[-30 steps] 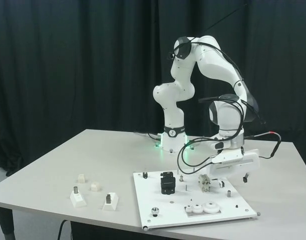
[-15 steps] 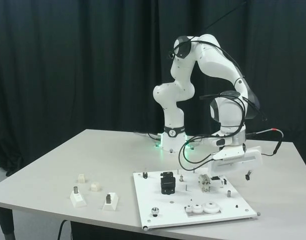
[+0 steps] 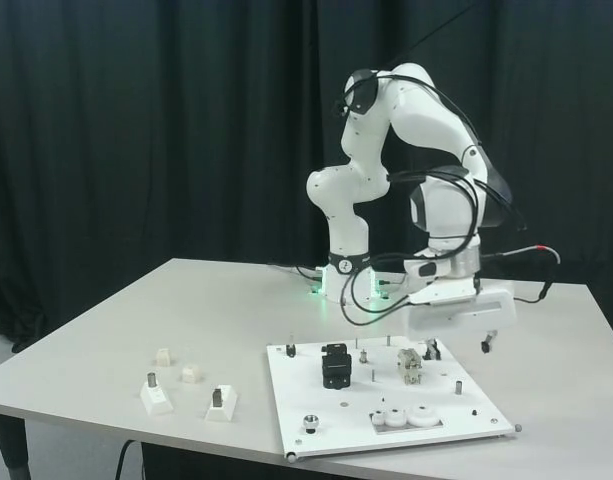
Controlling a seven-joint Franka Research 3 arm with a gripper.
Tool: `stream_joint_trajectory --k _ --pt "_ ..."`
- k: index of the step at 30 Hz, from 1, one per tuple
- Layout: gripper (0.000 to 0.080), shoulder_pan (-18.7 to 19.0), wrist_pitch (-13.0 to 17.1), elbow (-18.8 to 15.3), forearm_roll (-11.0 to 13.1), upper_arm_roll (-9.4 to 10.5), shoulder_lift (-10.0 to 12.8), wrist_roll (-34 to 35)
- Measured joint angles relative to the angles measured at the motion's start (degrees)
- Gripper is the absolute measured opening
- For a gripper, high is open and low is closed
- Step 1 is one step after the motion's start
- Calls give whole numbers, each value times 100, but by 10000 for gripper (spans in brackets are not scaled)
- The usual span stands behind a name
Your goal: Pick square peg 4.
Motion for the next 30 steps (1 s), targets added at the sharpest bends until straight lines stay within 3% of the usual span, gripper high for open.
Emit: stream_joint_trajectory --k 18,24,30 --pt "800 -6 -809 565 -189 -1070 -30 -385" --pt "800 -57 -971 640 -200 -1480 -26 -730" --pt "800 -234 -994 646 -200 -1735 -8 -1138"
